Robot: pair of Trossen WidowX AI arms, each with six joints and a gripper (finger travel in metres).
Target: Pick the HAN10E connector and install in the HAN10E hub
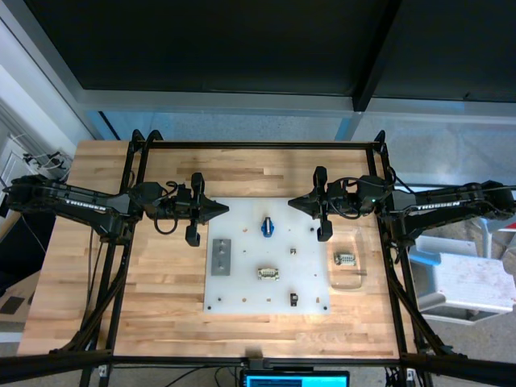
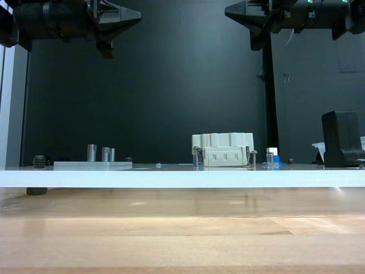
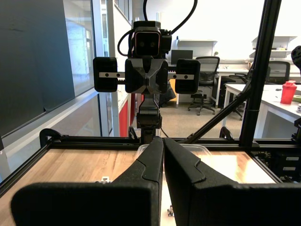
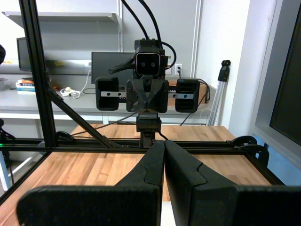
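Both arms hang high over the bench (image 1: 145, 306), tips facing each other across the far part of the white task board (image 1: 242, 302). L gripper (image 1: 219, 210) is above the board's far-left corner, fingers (image 3: 149, 165) clenched together w/ nothing between them. R gripper (image 1: 295, 201) is above the far edge, right of centre, fingers (image 4: 153, 165) likewise pressed together & empty. HAN10E connector (image 1: 345, 258) lies off the board, just to its right, inside a clear tray (image 1: 352, 284) on the wood. It is nearer than the R gripper & well below it. HAN10E hub (image 1: 268, 274) stands on the board around its middle, cream body w/ metal ends, upright in the low view. Around it are a grey metal block (image 1: 222, 256) w/ two holes to the left, a blue upright part (image 1: 267, 226) on the far side, and a small black part (image 1: 294, 299) to the near right. Connector & hub are apart, w/ the board's right strip between them.
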